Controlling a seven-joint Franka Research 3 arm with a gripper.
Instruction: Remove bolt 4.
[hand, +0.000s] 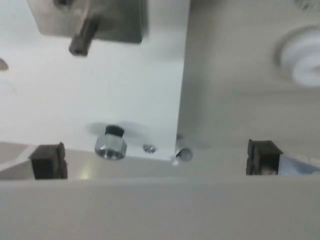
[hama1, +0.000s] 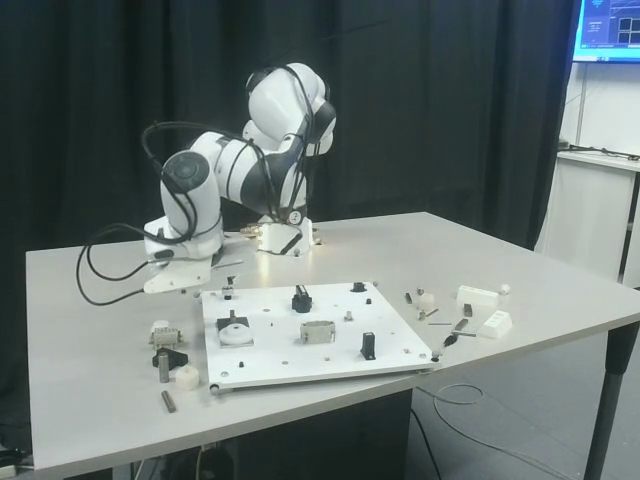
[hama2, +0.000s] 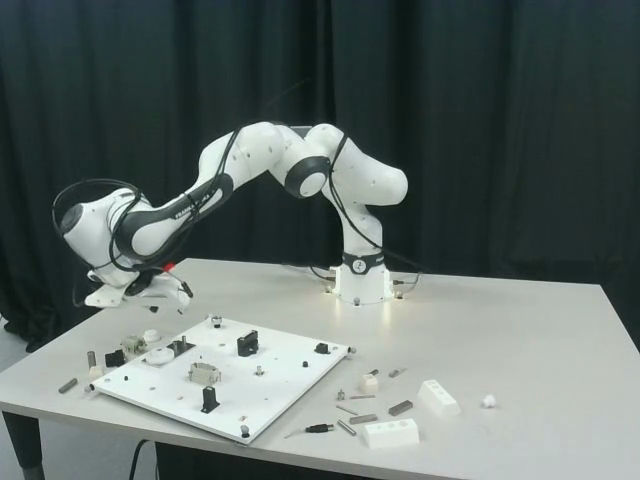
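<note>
Hex-headed bolt (hand: 110, 147) with black washer beneath its shiny head, standing upright near a corner of the white plate (hand: 125, 90), tool (hand: 155, 160) hovering above it with black fingertips (hand: 49, 161) spread wide, holding nothing, grey surface (hand: 240, 90) beside the plate.

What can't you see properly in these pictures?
- Bolt numbers: no labels readable on the white board in any view, too small.
- Gripper in the room views: hidden by the arm's wrist; only the wrist view shows its fingertips spread apart.
- Bolt thread: hidden under its nut, wrist view.
- White round part: cut off by the wrist view's edge.
</note>
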